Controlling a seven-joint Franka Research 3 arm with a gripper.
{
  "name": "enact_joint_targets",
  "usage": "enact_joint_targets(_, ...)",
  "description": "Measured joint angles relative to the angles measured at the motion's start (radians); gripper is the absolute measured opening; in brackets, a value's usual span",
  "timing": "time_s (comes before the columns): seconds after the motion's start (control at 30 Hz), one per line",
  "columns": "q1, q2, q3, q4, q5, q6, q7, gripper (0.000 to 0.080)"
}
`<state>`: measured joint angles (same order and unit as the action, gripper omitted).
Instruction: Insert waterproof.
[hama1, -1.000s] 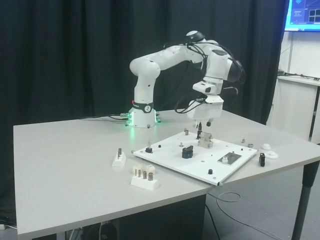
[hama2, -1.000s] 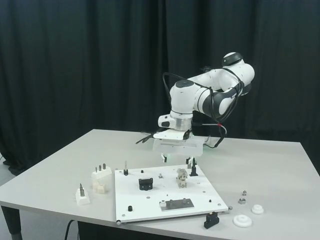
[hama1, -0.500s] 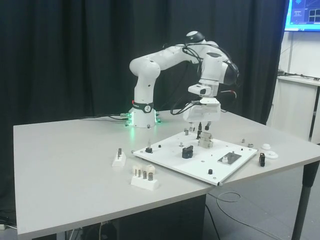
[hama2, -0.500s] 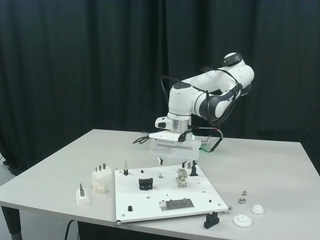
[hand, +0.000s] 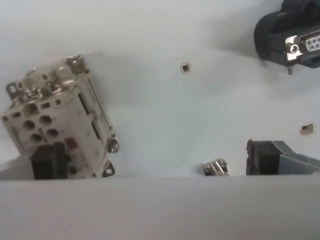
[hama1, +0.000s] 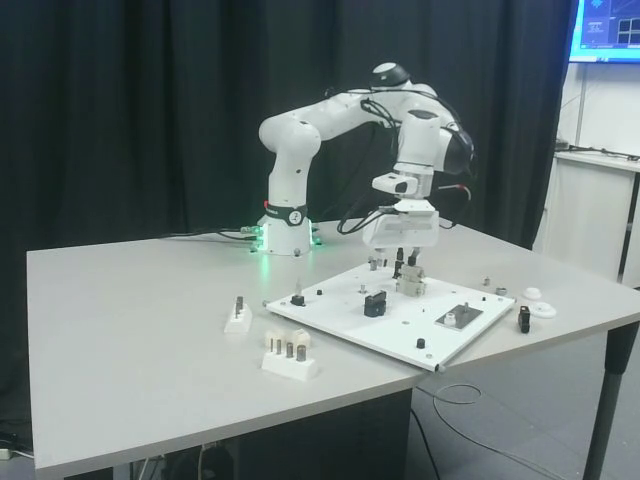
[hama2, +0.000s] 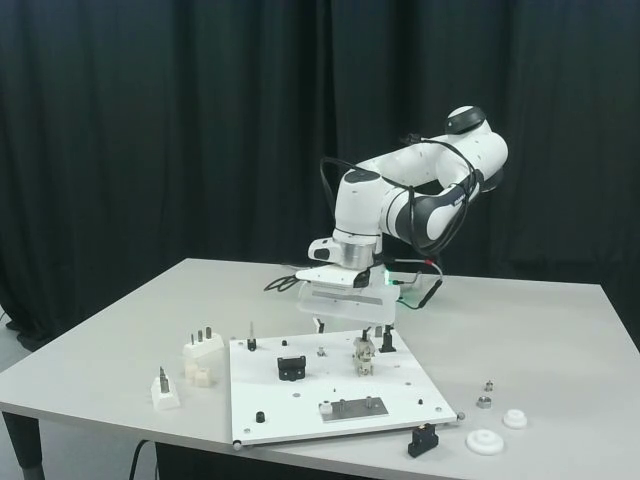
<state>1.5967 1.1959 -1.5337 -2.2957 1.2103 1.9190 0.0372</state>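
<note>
My gripper (hama1: 405, 257) (hama2: 350, 322) hangs low over the back part of the white board (hama1: 330, 325) (hama2: 300, 405), just above and behind a grey multi-pin connector block (hand: 55, 130) (hama1: 410, 282) (hama2: 363, 357). A black connector with a metal pin face (hand: 290, 40) (hama1: 375, 303) (hama2: 291, 368) sits nearer the board's middle. A black upright part (hand: 265, 157) (hama2: 387, 342) stands beside the block. A loose black connector (hama1: 523, 319) (hama2: 426, 440) lies on the table off the board's front corner. A blurred white band hides the lower wrist view.
A metal plate fixture (hama1: 458, 317) (hama2: 350, 408) is mounted near the board's front. Two white holders with pins (hama1: 290, 355) (hama2: 203, 355) stand left of the board. White rings (hama1: 540, 305) (hama2: 487, 440) and small nuts (hama2: 482, 400) lie on the table to its right.
The arm has swung the hand sideways over the back of the board, toward the robot's base, and the hand has turned a little. Nothing on the board has moved.
</note>
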Motion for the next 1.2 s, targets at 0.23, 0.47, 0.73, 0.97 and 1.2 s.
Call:
enact_joint_targets(0.23,0.001,0.0,0.004,-0.004,0.005,0.018,0.0,0.08)
enact_joint_targets(0.47,0.0,0.0,0.006,-0.007,0.011,0.023,0.005,0.08)
enact_joint_targets(0.73,-0.003,0.0,0.008,-0.007,0.013,0.025,0.005,0.08)
enact_joint_targets(0.97,-0.005,0.0,0.01,-0.007,0.013,0.031,0.005,0.08)
enact_joint_targets(1.2,-0.008,0.0,0.011,-0.005,0.013,0.035,0.005,0.08)
